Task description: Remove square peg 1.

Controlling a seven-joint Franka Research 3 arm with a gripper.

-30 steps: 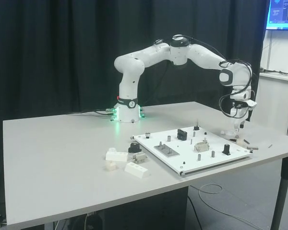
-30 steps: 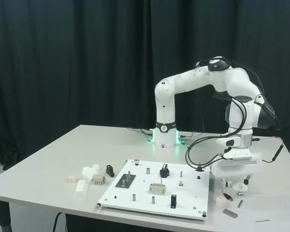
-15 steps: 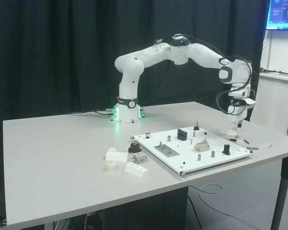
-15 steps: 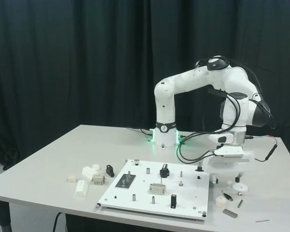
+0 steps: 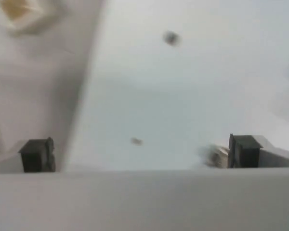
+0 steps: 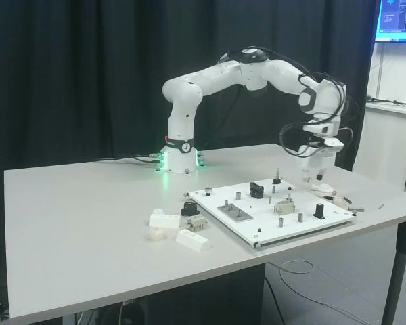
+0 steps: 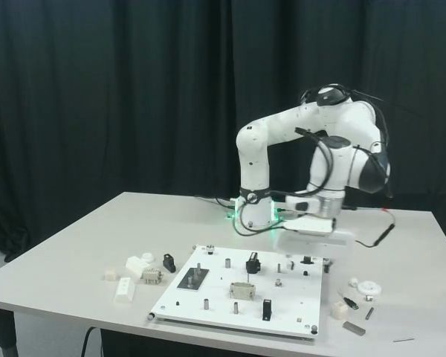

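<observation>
The white board (image 6: 267,227) (image 7: 221,310) lies near the table's front edge and carries several short grey pegs, such as one (image 6: 281,221) near its front and one (image 7: 227,262) further back. I cannot tell which of them is square peg 1. My gripper (image 6: 308,176) (image 7: 307,256) hangs just above the board's far right corner. It is open, and in the wrist view its gripper (image 5: 141,153) shows two black fingertips (image 5: 37,155) wide apart with nothing between them. Below them runs the board's edge, with two small dark spots on the white surface.
On the table right of the board lie a white disc (image 6: 321,186) (image 7: 370,288), a small white block (image 7: 339,309) and a grey bar (image 7: 353,328). Left of the board sit white blocks (image 6: 166,220) (image 7: 124,289). Black fixtures (image 6: 257,190) (image 7: 267,309) stand on the board.
The arm has swung from over the loose parts right of the board to above the board's far right corner. The gripper holds nothing.
</observation>
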